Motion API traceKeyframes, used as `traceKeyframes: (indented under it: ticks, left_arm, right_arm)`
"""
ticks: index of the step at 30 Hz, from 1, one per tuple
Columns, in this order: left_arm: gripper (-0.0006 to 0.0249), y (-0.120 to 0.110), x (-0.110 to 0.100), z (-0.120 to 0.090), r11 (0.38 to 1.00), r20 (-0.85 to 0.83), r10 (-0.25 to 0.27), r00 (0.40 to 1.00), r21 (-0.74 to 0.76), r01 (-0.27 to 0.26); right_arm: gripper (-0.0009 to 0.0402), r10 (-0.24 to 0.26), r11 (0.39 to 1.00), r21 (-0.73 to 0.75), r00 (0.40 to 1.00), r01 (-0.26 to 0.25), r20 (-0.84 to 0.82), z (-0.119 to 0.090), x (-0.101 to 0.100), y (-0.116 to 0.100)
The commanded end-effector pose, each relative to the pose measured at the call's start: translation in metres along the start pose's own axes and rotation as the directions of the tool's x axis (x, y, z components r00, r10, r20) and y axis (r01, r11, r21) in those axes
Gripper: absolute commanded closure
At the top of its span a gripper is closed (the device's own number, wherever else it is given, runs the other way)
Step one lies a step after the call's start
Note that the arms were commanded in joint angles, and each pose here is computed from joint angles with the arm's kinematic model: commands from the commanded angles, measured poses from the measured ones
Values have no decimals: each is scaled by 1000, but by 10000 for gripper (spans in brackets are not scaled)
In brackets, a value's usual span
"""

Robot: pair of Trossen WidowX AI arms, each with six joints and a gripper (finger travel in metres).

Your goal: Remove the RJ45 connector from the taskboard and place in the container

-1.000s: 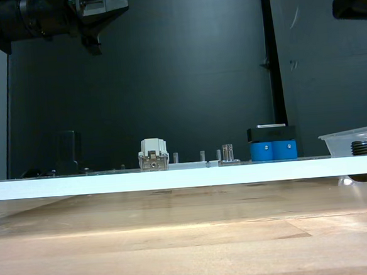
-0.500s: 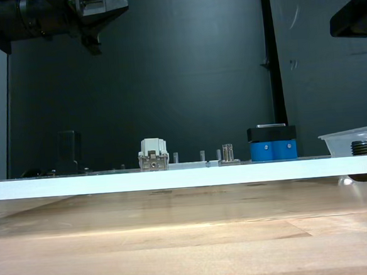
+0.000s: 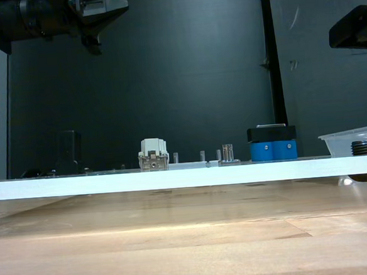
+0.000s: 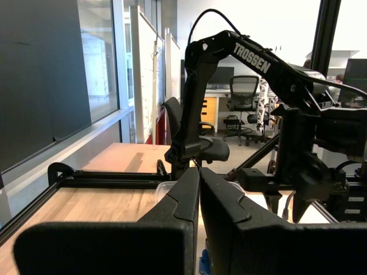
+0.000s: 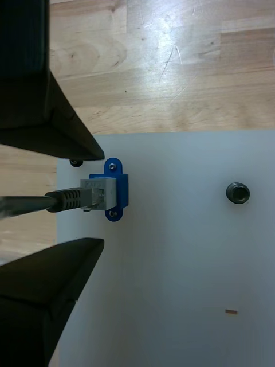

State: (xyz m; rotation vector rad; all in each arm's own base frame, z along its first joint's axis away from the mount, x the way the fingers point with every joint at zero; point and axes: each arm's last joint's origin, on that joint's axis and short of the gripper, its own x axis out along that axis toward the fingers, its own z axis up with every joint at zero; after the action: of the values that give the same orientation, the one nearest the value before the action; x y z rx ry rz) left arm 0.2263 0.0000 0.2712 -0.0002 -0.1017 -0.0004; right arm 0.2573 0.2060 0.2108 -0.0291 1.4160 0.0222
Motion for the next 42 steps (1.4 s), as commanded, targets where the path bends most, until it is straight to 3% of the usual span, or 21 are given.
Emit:
traceKeyframes:
  ticks: [1,27,42]
  left_arm:
    - [243,0,0,0,1000,0,0,1000,0,0]
    - [243,0,0,0,1000,0,0,1000,0,0]
    - [243,0,0,0,1000,0,0,1000,0,0]
  right_arm:
    - [245,13,1000,0,1000,-13,-18,-2,1,0]
    - [395,21,1000,-1,1000,-21,-15,-2,2,1]
    - [393,37,999,0,999,-37,9,-2,-7,0]
